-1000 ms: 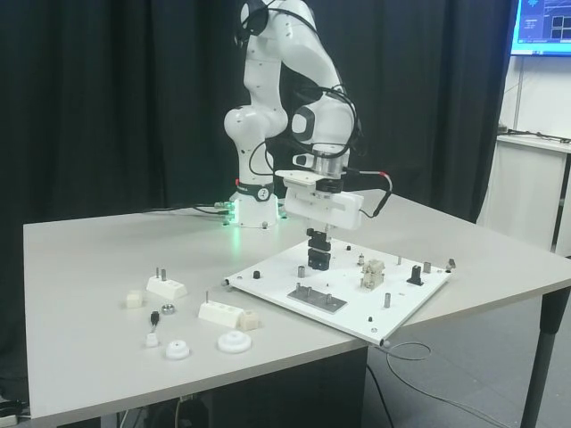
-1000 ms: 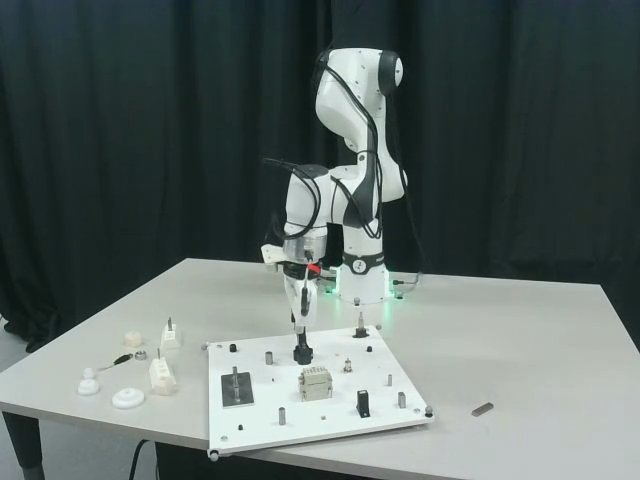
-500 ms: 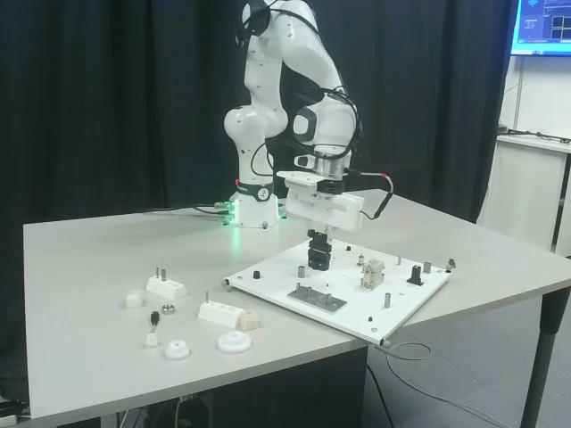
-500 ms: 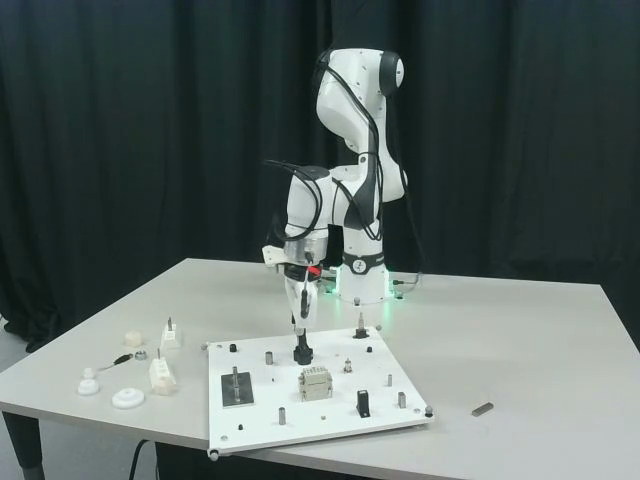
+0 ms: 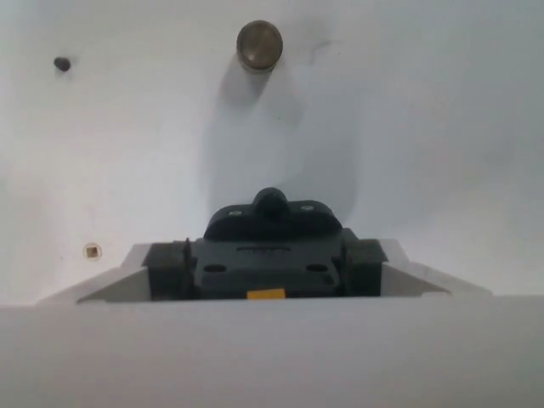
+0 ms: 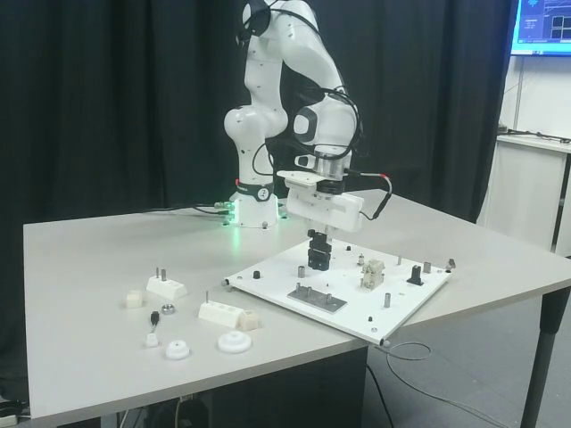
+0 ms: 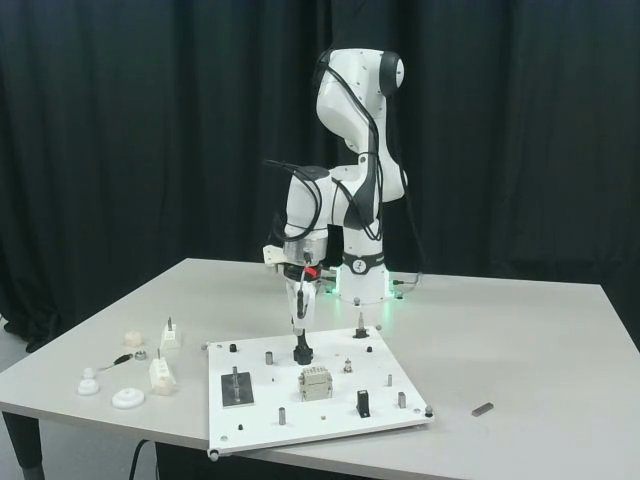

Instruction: Insert D-SUB.

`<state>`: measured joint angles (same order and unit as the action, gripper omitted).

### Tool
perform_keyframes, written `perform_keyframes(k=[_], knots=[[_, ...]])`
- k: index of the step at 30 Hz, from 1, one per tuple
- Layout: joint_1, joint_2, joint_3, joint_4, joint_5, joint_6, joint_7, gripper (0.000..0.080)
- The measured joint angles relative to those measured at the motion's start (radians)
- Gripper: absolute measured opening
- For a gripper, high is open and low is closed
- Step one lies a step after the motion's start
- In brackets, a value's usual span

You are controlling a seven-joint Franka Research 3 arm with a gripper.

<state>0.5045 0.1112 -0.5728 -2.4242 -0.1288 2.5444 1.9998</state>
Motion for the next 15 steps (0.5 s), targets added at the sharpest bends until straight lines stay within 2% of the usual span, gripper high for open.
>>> perform_keyframes(k=[15], knots=[[0.001, -0.001, 0.005, 0.006, 0.000, -0.033, 0.002, 0.0378]])
